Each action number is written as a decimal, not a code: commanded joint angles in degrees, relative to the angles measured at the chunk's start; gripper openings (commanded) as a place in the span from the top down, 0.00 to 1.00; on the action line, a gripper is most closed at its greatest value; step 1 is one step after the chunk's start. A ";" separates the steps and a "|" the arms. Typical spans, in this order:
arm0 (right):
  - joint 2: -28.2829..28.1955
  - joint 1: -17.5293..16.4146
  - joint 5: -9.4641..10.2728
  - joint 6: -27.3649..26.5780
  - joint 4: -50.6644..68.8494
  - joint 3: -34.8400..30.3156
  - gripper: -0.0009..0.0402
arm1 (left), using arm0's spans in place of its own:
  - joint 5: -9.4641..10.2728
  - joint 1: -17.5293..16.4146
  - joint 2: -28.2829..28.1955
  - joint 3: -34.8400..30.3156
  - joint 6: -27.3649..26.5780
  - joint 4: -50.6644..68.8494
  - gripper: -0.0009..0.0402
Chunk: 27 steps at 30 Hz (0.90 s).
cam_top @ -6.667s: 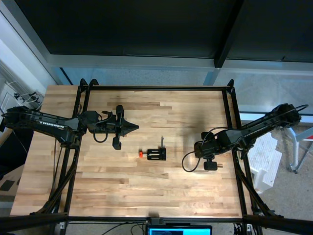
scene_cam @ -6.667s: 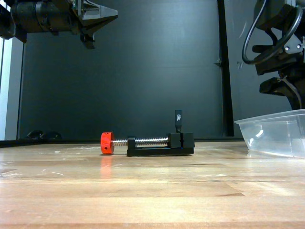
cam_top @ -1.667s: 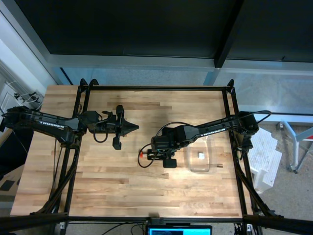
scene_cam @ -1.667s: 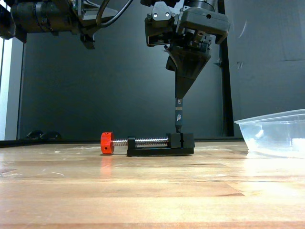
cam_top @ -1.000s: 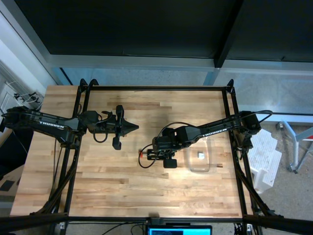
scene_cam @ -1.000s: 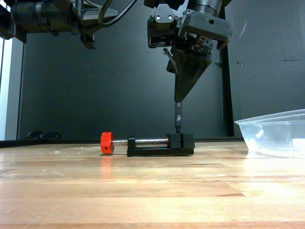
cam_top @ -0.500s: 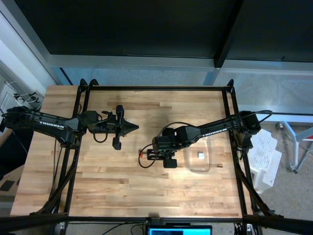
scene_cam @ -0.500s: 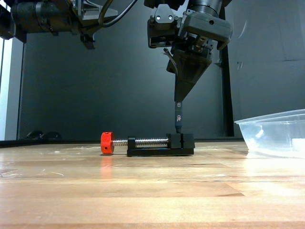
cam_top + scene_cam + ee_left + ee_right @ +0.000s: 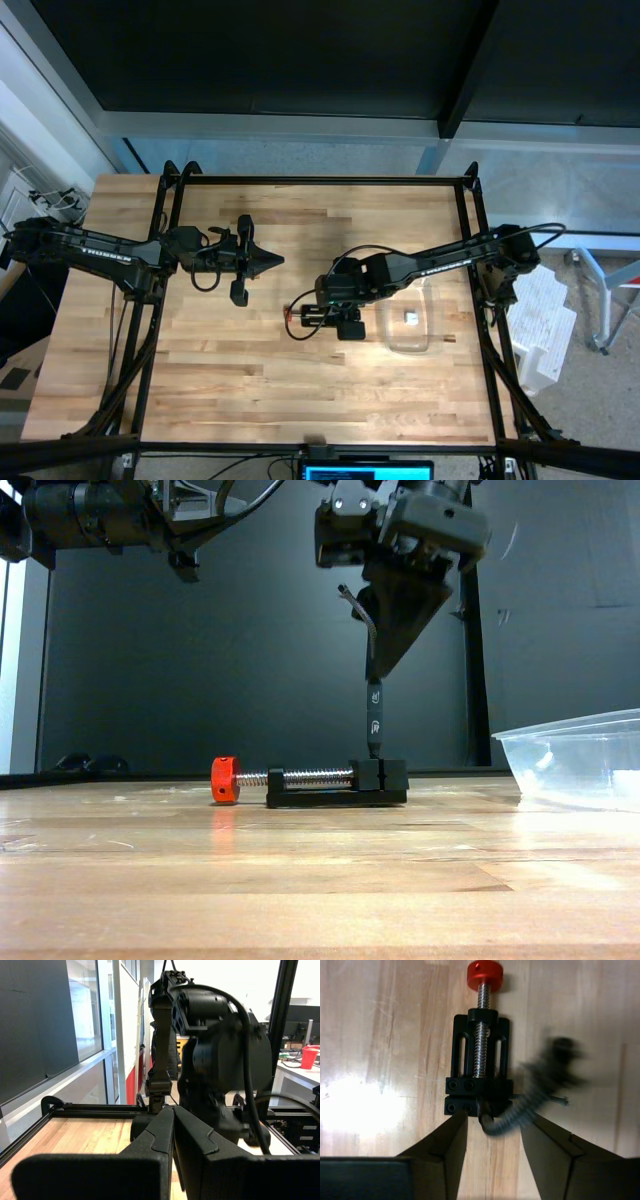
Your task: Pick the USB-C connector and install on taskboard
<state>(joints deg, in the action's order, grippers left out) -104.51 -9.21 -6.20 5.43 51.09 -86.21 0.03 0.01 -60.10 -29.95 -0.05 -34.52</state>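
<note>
The taskboard is a small black vise block with an orange-red knob, lying mid-table. Its thin black stem stands upright, with a dark upper piece carrying a pale mark. My right gripper hangs open just above the stem's top. In the right wrist view the right gripper has its fingers either side of the block, and a blurred dark piece rises between them. A tiny whitish USB-C connector lies in the clear tray. My left gripper is shut, parked high at the left.
The clear plastic tray stands on the table right of the taskboard, close to the right arm's path. A black metal frame runs around the table. The left arm reaches in high above the board's left side.
The right gripper came from the tray to the taskboard, where the stem now stands taller. In the last half second the gripper rose slightly and parted from the stem's top. The left arm stayed still.
</note>
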 commanded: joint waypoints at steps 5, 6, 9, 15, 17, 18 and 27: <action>4.11 -0.04 0.20 -0.35 1.95 -0.17 0.50 | 0.00 0.00 -0.02 0.00 0.02 0.00 0.98; 4.50 -0.04 0.22 -0.39 2.19 -0.17 0.49 | 0.00 -0.02 -0.02 0.00 0.02 0.00 0.98; 5.20 -0.04 0.20 -0.39 2.29 -0.15 0.48 | 0.00 0.00 0.00 0.00 0.02 -0.02 0.98; 5.81 -0.07 0.22 -0.48 2.29 -0.15 0.48 | 0.00 0.00 -0.02 0.00 0.02 0.00 0.98; 5.95 -0.07 0.24 -0.61 2.27 -0.15 0.48 | 0.00 0.00 -0.02 0.00 0.02 0.00 0.98; 6.21 -0.04 0.24 -0.63 2.36 -0.15 0.48 | 0.00 0.00 -0.02 0.00 0.02 0.00 0.98; 9.03 1.75 0.55 -3.93 1.51 0.31 0.60 | 0.00 0.00 -0.02 0.00 0.02 0.00 0.98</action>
<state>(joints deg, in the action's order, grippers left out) -96.03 -7.86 -5.85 1.91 52.82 -85.95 0.03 0.01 -60.10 -29.93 -0.05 -34.52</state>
